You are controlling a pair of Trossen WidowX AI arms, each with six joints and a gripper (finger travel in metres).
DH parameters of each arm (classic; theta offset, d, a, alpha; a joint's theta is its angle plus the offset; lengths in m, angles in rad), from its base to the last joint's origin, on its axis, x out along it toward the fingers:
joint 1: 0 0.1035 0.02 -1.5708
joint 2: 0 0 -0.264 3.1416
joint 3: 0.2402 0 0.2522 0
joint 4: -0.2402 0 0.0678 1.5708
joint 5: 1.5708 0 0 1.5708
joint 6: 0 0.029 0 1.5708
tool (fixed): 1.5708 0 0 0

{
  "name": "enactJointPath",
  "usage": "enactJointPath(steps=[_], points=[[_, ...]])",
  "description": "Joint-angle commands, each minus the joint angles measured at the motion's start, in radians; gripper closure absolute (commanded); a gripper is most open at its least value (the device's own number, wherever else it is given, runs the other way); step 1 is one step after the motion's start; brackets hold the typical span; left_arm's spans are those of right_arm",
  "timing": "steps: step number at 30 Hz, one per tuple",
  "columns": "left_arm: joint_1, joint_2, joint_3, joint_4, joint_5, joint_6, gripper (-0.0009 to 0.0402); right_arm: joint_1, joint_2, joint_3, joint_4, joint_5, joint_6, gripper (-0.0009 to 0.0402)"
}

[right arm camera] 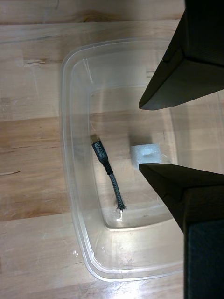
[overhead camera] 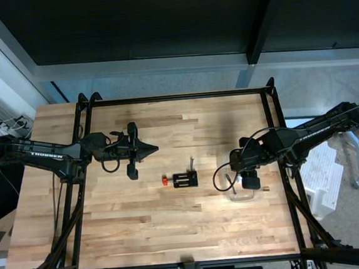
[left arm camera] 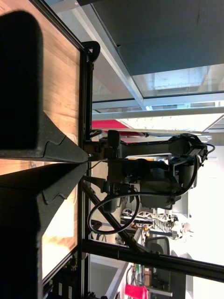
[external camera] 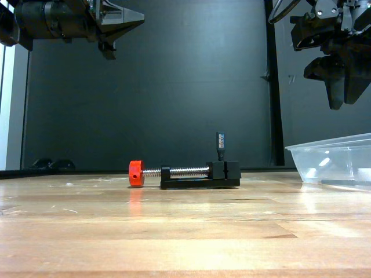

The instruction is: Remove the USB-C connector from taskboard and place in the container

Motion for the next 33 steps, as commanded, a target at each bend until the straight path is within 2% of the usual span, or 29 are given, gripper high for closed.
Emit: enactJointPath(steps=[1, 5, 9, 10, 13, 18, 19, 21, 27, 33], points=[[0.0, 0.0, 0.0, 0.0, 0.0, 0.0, 0.0393, 0.0, -0.001, -0.001, 0.001, 0.0, 0.0, 0.0236], [0.0, 0.0, 0.0, 0.0, 0.0, 0.0, 0.0393, 0.001, -0.015, -0.002, 0.031, 0.0, -0.018, 0.0242], [0.0, 0.0, 0.0, 0.0, 0.0, 0.0, 0.0393, 0.0, -0.081, -0.003, 0.162, 0.005, -0.06, 0.0269], [0.0, 0.0, 0.0, 0.0, 0.0, 0.0, 0.0393, 0.0, -0.099, -0.003, 0.194, 0.009, -0.069, 0.0279], [0.0, 0.0, 0.0, 0.0, 0.0, 0.0, 0.0393, -0.01, -0.145, -0.003, 0.259, 0.06, -0.101, 0.0315], [0.0, 0.0, 0.0, 0.0, 0.0, 0.0, 0.0393, -0.063, -0.189, -0.005, 0.374, 0.055, -0.163, 0.0384], [0.0, 0.0, 0.0, 0.0, 0.0, 0.0, 0.0393, -0.074, -0.193, -0.006, 0.4, 0.053, -0.178, 0.0397], [0.0, 0.0, 0.0, 0.0, 0.0, 0.0, 0.0393, -0.096, -0.202, -0.009, 0.45, 0.039, -0.201, 0.0389], [0.0, 0.0, 0.0, 0.0, 0.0, 0.0, 0.0393, -0.167, -0.221, -0.044, 0.591, -0.036, -0.249, 0.0392], [0.0, 0.0, 0.0, 0.0, 0.0, 0.0, 0.0393, -0.2, -0.235, -0.082, 0.728, -0.042, -0.292, 0.0393]])
